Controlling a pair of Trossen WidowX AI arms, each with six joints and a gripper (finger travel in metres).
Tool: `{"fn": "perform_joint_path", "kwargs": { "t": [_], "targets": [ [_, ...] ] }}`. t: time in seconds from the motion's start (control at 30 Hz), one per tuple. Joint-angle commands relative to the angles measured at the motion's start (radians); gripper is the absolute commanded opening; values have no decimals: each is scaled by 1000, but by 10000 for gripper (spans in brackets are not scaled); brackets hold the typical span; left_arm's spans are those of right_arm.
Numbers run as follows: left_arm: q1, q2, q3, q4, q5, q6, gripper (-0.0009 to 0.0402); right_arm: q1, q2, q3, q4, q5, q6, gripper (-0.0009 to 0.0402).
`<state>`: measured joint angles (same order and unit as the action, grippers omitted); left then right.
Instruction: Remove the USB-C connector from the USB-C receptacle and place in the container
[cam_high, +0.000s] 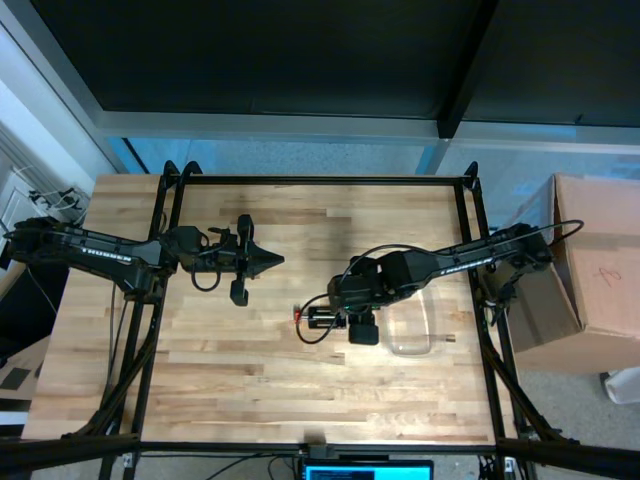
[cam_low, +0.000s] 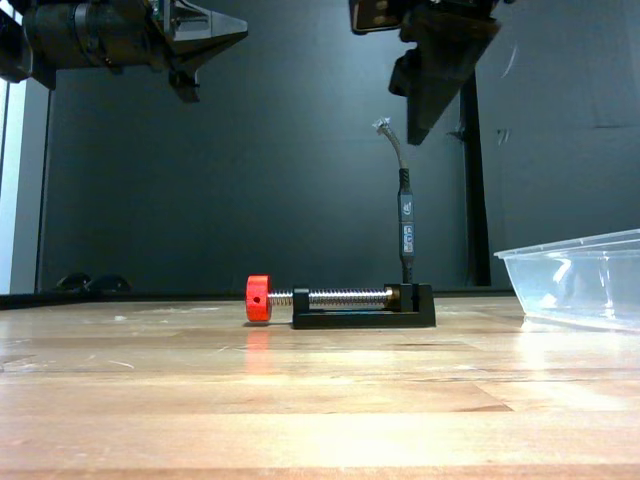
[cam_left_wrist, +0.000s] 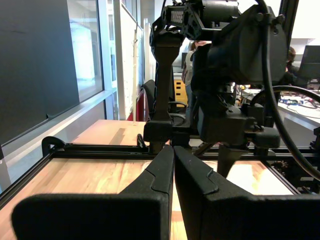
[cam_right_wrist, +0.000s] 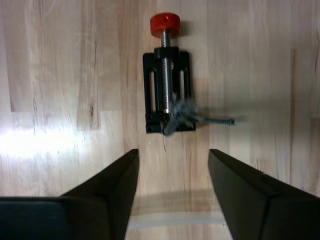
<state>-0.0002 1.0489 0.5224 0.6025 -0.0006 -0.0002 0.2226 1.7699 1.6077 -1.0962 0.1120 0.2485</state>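
The USB-C connector (cam_low: 407, 232) stands upright in the receptacle end of a small black vise (cam_low: 364, 306) with a red knob (cam_low: 258, 298); its short cable stub curves up and left. It looks seated, held by neither arm. My right gripper (cam_low: 418, 125) hangs open just above the stub, a little to its right. In the right wrist view the right gripper (cam_right_wrist: 172, 155) has its fingers spread with nothing between them, and the connector (cam_right_wrist: 180, 116) shows blurred over the vise (cam_right_wrist: 167, 92). My left gripper (cam_high: 272, 260) hovers high at the left, shut and holding nothing.
A clear plastic container (cam_low: 580, 280) sits on the table right of the vise, also visible under the right arm as the container (cam_high: 410, 345). A black frame rail (cam_high: 320, 180) borders the wooden table. A cardboard box (cam_high: 590, 270) stands off the right edge.
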Motion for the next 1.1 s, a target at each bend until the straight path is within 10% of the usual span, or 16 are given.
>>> {"fn": "perform_joint_path", "kwargs": {
  "t": [0.03,0.73,1.1],
  "targets": [
    [0,0,0,0,0,0,0,0,40,43,-19,-2,-14,218],
    [0,0,0,0,0,0,0,0,106,-56,99,-7,-28,196],
    [0,0,0,0,0,0,0,0,106,-95,149,1,-37,121]
  ]
}}
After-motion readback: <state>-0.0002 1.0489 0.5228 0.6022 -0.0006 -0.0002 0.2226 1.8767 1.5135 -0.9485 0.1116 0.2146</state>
